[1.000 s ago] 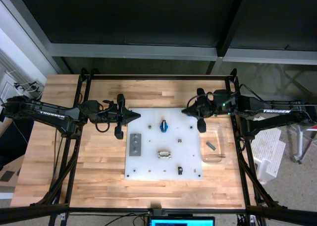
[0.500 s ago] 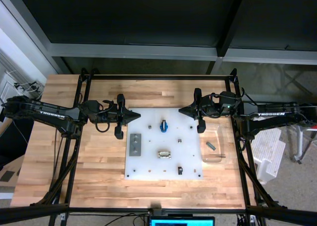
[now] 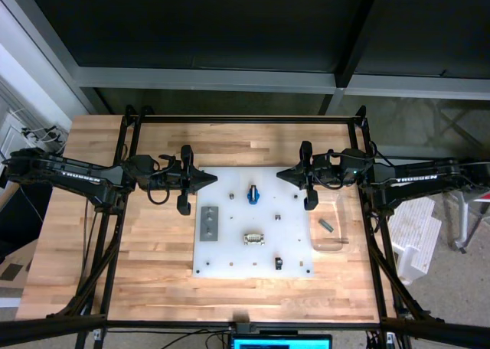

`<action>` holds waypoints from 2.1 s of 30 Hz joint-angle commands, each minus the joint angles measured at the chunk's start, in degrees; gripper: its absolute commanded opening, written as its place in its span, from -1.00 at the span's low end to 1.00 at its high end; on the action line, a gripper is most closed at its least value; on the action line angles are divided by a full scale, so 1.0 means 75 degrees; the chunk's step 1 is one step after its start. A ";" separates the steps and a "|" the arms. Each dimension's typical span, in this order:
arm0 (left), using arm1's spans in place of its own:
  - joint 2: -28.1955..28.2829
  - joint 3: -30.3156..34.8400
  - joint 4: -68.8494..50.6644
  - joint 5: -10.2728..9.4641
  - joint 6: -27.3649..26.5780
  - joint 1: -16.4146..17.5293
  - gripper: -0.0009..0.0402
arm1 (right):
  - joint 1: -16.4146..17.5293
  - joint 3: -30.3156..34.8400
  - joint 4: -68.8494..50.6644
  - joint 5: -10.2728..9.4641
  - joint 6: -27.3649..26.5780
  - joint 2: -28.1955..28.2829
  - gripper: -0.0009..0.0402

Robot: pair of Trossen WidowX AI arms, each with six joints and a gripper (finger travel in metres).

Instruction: Remove the 16mm bar from the taskboard and place in the container

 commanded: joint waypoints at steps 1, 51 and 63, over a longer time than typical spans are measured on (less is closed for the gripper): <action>0.0003 0.0003 0.0000 0.0000 0.0000 0.0003 -0.96 | 0.0023 0.0003 -0.0015 0.0041 0.0012 0.0003 -0.96; 0.0000 0.0003 0.0000 0.0000 0.0000 0.0000 -0.96 | 0.0029 0.0003 -0.0335 0.0082 0.0044 -0.0003 -0.96; 0.0003 0.0003 0.0000 0.0000 0.0000 0.0000 -0.96 | 0.0029 0.0003 -0.0376 0.0082 0.0044 -0.0003 -0.96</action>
